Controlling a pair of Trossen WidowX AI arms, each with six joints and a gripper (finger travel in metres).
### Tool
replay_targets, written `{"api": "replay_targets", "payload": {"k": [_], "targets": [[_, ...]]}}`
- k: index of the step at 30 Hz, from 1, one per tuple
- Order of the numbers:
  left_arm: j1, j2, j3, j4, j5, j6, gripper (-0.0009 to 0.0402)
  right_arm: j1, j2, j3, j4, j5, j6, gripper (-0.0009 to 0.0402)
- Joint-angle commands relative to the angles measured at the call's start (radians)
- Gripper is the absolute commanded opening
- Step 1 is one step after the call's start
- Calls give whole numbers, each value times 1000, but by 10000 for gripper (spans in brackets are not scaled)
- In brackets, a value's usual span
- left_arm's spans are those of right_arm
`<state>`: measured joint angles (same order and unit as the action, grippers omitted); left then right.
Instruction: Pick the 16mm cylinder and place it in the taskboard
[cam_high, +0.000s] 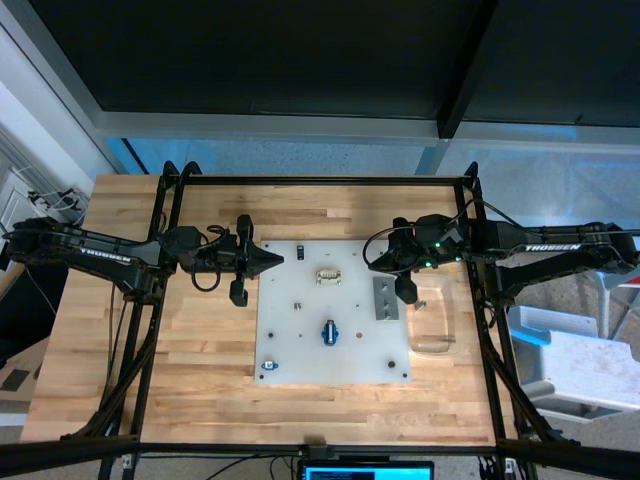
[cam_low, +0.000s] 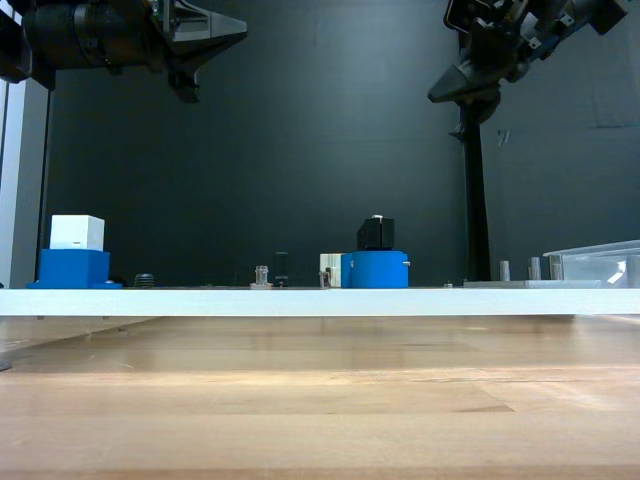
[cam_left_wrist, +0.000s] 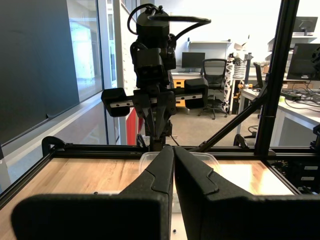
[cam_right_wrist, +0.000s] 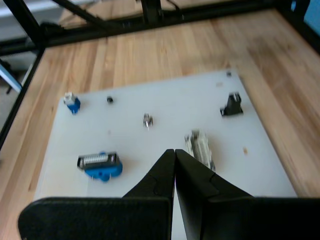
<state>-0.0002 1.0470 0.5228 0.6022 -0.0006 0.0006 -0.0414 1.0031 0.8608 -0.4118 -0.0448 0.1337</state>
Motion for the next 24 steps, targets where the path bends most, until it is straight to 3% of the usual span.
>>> {"api": "replay_targets", "payload": {"k": [1,8,24], "targets": [[0,0,0,0,0,0,0,1,0,26,-98,1,17,0],[0,0,0,0,0,0,0,3,0,76,-312,23,19,0],[0,0,0,0,0,0,0,26,3,129,-745,18,45,0]]}}
